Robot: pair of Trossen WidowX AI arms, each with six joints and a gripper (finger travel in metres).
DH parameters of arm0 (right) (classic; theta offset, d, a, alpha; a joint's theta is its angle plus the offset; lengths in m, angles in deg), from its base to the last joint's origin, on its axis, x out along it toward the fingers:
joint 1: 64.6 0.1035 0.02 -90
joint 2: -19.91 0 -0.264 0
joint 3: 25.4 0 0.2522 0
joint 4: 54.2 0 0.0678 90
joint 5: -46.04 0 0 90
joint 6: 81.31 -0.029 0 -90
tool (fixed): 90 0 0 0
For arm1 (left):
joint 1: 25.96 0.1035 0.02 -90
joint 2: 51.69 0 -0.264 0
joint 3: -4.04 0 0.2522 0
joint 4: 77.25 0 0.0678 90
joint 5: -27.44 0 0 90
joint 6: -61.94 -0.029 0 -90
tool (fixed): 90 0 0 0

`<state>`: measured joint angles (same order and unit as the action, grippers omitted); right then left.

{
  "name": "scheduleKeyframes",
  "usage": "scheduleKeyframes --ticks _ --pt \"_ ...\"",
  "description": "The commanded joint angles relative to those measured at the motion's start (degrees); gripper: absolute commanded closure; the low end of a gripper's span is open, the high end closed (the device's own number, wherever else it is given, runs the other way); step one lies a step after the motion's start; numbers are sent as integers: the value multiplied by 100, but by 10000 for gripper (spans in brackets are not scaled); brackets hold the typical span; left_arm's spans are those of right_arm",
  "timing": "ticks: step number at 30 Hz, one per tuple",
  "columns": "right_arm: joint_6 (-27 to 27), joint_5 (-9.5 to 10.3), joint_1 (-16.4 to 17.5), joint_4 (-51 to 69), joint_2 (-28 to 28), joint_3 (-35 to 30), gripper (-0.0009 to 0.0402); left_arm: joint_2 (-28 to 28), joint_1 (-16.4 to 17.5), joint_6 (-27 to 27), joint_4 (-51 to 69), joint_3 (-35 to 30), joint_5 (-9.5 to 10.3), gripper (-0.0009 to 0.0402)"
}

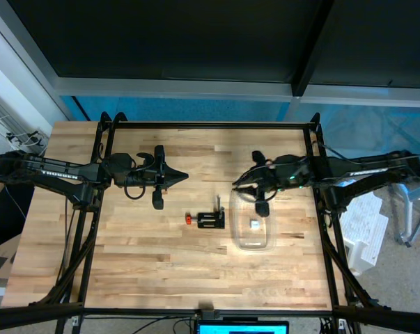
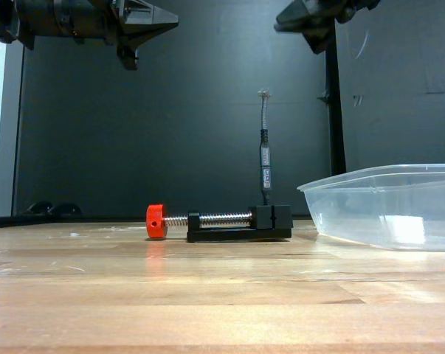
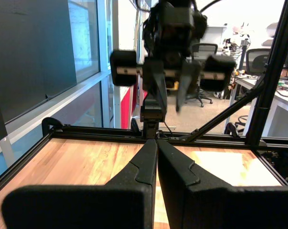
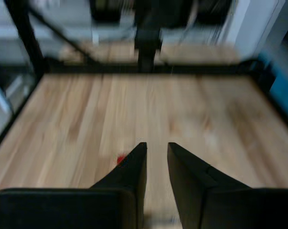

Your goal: Pick the usb-c connector and install on the hub

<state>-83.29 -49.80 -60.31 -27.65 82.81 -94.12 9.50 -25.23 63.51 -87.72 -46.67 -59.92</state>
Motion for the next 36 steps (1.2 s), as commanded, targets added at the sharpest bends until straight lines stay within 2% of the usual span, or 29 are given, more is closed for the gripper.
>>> scheduleKeyframes --ticks 1,5,10,14,25,36 --pt "-4 -9 -162 -629 -424 426 366 0 2 -2 -2 -2 -2 393" --pt "-28 -2 -321 -1331 -828 911 393 4 2 -2 0 -2 -2 393" --pt "-28 4 -367 -1965 -1152 1401 392 2 2 -2 0 -2 -2 393" --pt "-59 247 -372 -2411 -1235 1698 393 2 2 -2 -2 -2 -2 393" --pt "-365 289 -378 -2776 -1200 1965 393 2 2 -2 0 -2 -2 393" --pt "-361 289 -378 -2883 -1178 2000 393 2 2 -2 0 -2 0 393"
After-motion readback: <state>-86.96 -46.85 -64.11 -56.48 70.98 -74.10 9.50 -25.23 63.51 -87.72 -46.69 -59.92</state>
